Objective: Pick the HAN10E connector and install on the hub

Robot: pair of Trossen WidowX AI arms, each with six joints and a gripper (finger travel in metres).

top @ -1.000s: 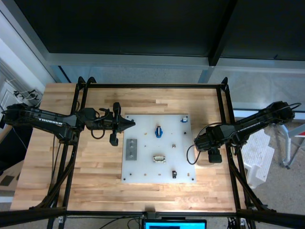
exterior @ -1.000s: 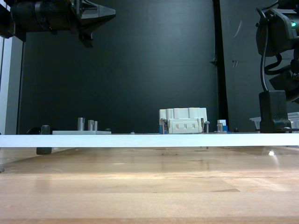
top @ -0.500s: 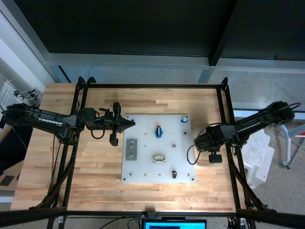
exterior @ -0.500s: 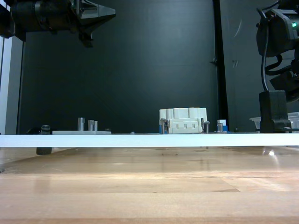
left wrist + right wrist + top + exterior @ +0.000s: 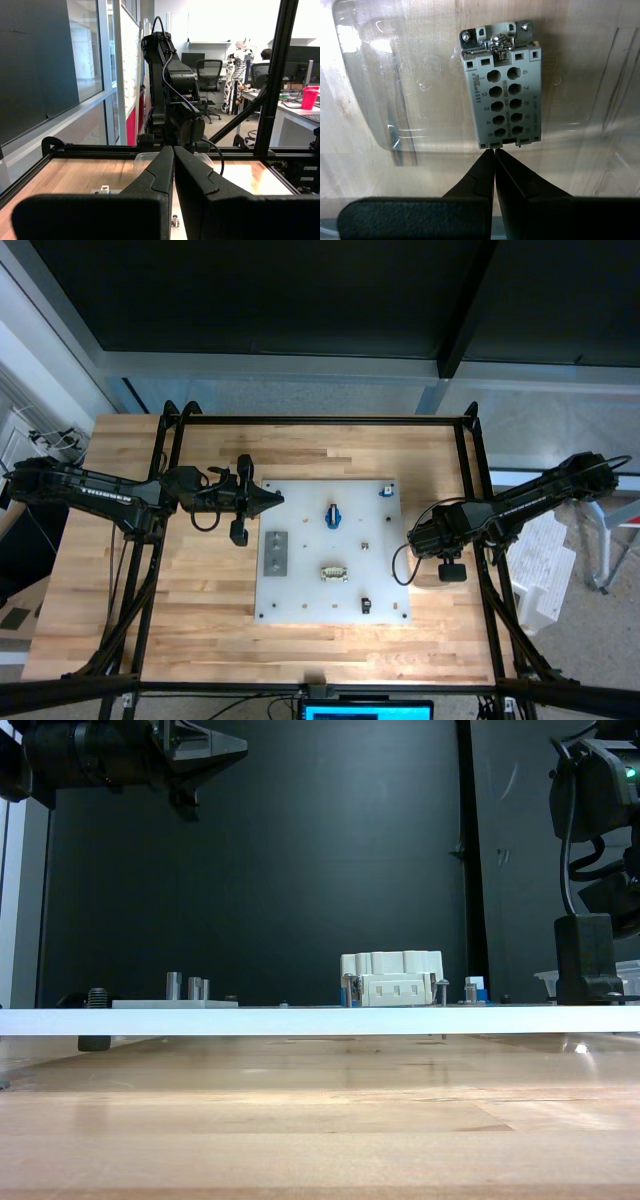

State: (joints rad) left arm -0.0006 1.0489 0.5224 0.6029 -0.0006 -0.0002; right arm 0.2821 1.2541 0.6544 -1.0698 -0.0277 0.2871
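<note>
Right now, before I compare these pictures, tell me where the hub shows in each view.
High view: the hub sits near the white board's middle.
Low view: right of centre, standing on the board.
Left wrist view: not in it; the shut left gripper hangs above the board's left edge.
Right wrist view: not in it; the shut right gripper points at the HAN10E connector, off the board.
Shared landmark: the white board.

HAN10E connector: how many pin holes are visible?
10 on the HAN10E connector: two columns of five, ahead of the shut right hand. The shut left hand hangs above the board's left edge.
</note>
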